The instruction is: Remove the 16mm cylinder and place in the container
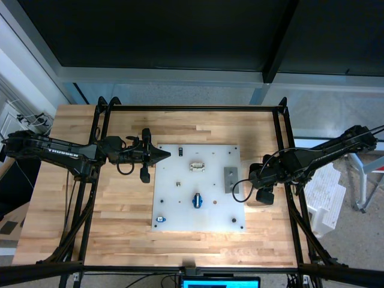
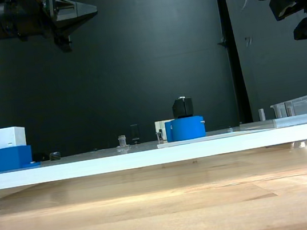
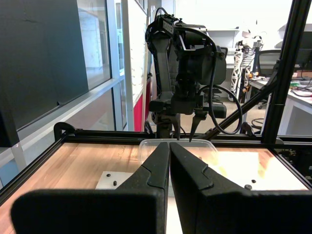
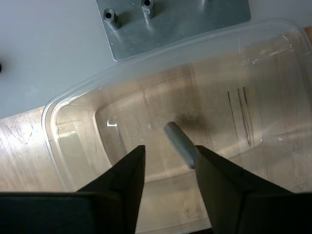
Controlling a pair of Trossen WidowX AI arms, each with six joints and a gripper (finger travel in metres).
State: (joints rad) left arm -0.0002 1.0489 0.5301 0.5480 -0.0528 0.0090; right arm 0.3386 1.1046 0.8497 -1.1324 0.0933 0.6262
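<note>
Both over wooden table: left pincer clenched, right pincer released above container.

**One brand mark legible**

White capitals reading "TROSSEN" are seen in the high view, printed along the long link of the left arm, at nine o'clock from the left gripper. Nothing can be read on the lit screen at six o'clock.

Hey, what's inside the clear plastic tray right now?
The 16mm cylinder lies inside the container, below the open right gripper. Nothing else shows; the gripper's fingers cover part of the floor. The left gripper, shut, hangs at the board's left edge.
</note>
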